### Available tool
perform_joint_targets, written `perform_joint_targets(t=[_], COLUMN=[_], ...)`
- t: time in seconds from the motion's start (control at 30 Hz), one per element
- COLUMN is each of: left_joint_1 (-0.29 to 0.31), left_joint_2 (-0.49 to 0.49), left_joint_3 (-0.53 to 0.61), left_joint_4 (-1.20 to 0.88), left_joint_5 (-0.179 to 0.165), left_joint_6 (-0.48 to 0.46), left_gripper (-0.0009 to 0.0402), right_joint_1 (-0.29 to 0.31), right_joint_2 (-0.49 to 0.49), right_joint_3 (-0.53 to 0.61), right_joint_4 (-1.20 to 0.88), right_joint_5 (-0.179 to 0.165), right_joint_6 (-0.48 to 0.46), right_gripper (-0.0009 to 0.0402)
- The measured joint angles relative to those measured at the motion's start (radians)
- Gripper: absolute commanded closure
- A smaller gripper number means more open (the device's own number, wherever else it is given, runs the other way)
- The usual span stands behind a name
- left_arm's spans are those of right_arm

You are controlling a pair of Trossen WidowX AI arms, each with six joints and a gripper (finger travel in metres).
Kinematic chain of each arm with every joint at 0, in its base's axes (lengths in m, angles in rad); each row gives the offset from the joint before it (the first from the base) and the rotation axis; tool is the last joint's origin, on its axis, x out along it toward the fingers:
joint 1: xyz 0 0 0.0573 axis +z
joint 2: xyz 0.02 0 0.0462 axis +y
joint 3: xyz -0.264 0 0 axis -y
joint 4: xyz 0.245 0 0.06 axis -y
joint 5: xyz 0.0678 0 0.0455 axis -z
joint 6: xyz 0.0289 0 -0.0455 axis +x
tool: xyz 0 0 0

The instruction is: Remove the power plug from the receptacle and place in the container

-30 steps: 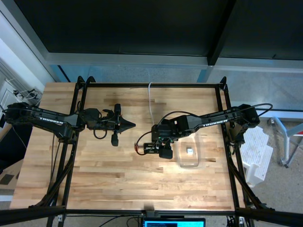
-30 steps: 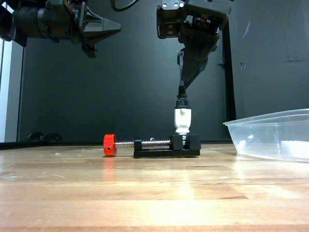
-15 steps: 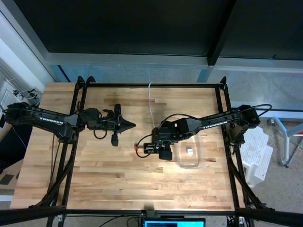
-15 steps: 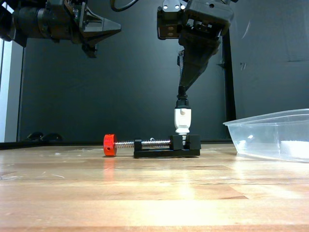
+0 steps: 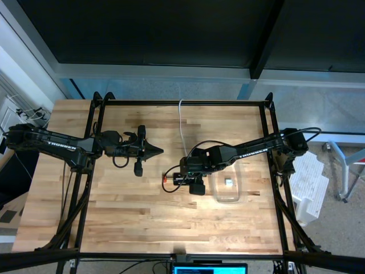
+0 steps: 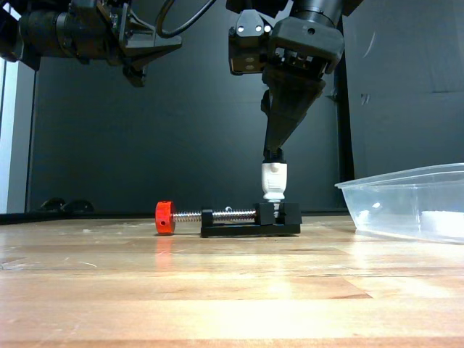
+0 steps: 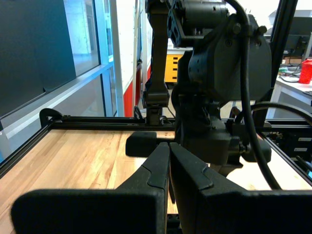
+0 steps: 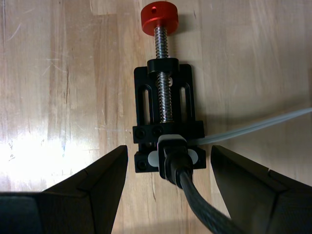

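Right wrist view: we note the right gripper [image 8: 168, 148] spread wide, one finger on each side of the power plug [image 8: 171, 158], neither touching it. The plug sits upright in the receptacle [image 6: 273, 177], which is held in the clamp [image 8: 163, 112]. The container [image 6: 406, 196] stands near. The left gripper [image 7: 169, 161], fingers pressed together, hangs well apart.

The left arm reaches in level from the left edge of the table [image 5: 114, 220], and the left gripper [image 5: 154, 151] has its fingers pressed together. The right arm stretches from the right edge toward the middle. The right gripper [image 8: 168, 152] points straight down, fingers spread wide.
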Motion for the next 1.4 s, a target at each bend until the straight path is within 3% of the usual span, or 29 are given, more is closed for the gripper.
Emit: perform_joint_targets(t=[0.23, 0.97, 1.4], left_joint_1=[0.0, 0.0, 0.0], left_joint_2=[0.0, 0.0, 0.0], left_joint_3=[0.0, 0.0, 0.0], left_joint_4=[-0.002, -0.002, -0.002], left_joint_5=[0.0, 0.0, 0.0], left_joint_6=[0.0, 0.0, 0.0], left_gripper=[0.0393, 0.0393, 0.0393], right_joint_1=[0.0, -0.003, -0.004], right_joint_2=[0.002, 0.002, 0.002], right_joint_3=[-0.003, -0.008, -0.008], right_joint_4=[0.005, 0.008, 0.01], right_joint_5=[0.0, 0.0, 0.0], right_joint_6=[-0.01, -0.024, -0.031], right_gripper=[0.0168, 0.0278, 0.0374])
